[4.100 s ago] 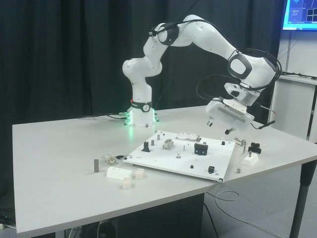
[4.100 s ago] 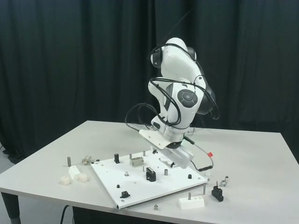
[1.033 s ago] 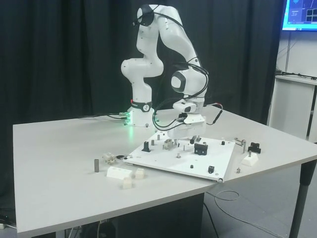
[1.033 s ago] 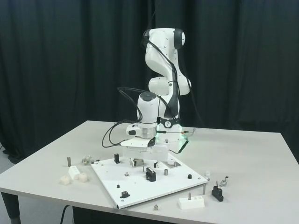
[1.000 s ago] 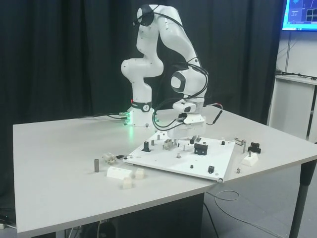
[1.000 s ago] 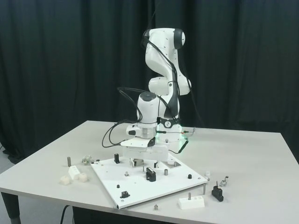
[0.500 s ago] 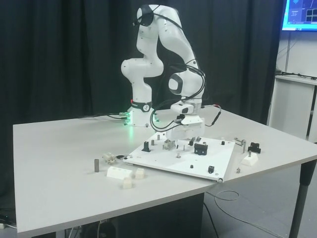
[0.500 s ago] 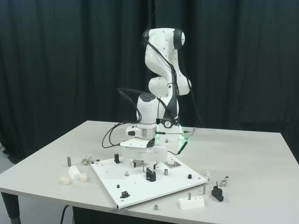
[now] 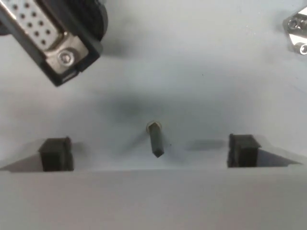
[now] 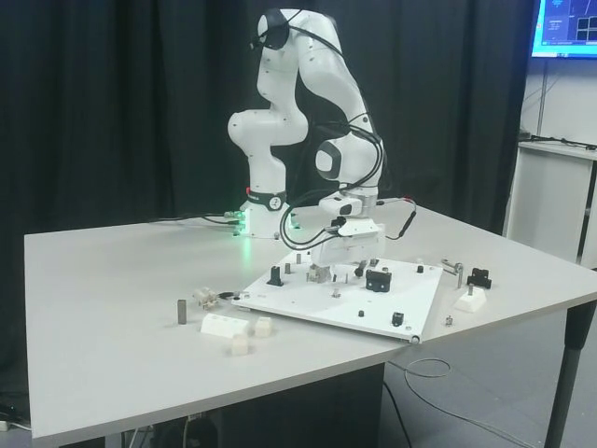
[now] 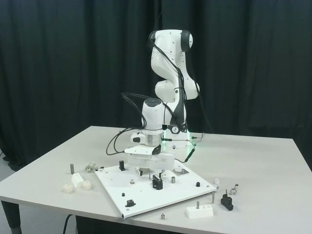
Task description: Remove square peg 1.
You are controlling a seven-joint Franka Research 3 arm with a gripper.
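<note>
Gripper (image 9: 153, 155) low over white square board (image 10: 410, 294), black fingers (image 9: 56, 154) spread wide either side of thin grey upright square peg (image 9: 155, 139), not touching.

White arm (image 10: 280, 121) of rounded links, black cables looped alongside, green-lit base (image 10: 266, 221).

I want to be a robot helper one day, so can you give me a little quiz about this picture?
1. True or false: the tool is shut on the peg.
2. Where does the peg stand? A) on the white board; B) on the bare table; C) on the floor.
3. Fill in: the light at the arm's base glows ____.

Key: 1 false, the fingertips stand apart on either side of the peg; 2 A; 3 green.
</note>
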